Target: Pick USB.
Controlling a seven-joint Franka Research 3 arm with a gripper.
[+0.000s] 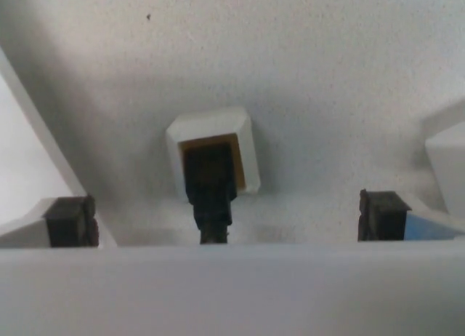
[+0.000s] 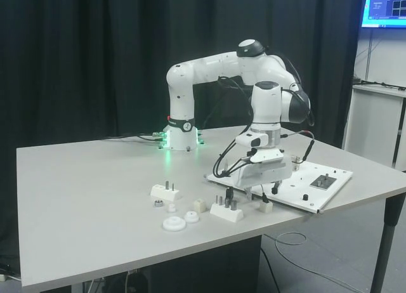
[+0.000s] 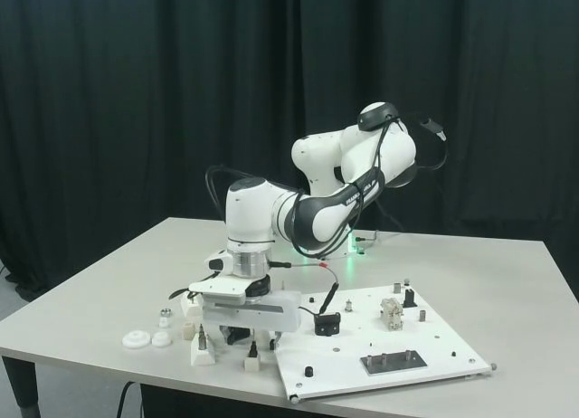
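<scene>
The USB plug [image 1: 209, 183] is black and stands upright in a small white holder block [image 1: 245, 150] on the grey table. In the first room view the plug [image 2: 263, 197] sits near the table's front edge, just off the white board's corner; in the second room view the plug [image 3: 252, 349] rises from its block [image 3: 252, 363]. My gripper [image 1: 225, 218] is open and low over it, with its black fingertips [image 1: 70, 221] wide apart on either side of the plug and not touching it. From the room cameras the gripper [image 2: 255, 193] hangs straight down under the wrist.
A white board [image 2: 330, 186] with small fixtures lies beside the gripper. Close on the other side stand a white peg holder [image 2: 227, 210], a small block [image 2: 200, 204], two white gears [image 2: 172, 224] and another peg holder [image 2: 165, 191]. The table's front edge is near.
</scene>
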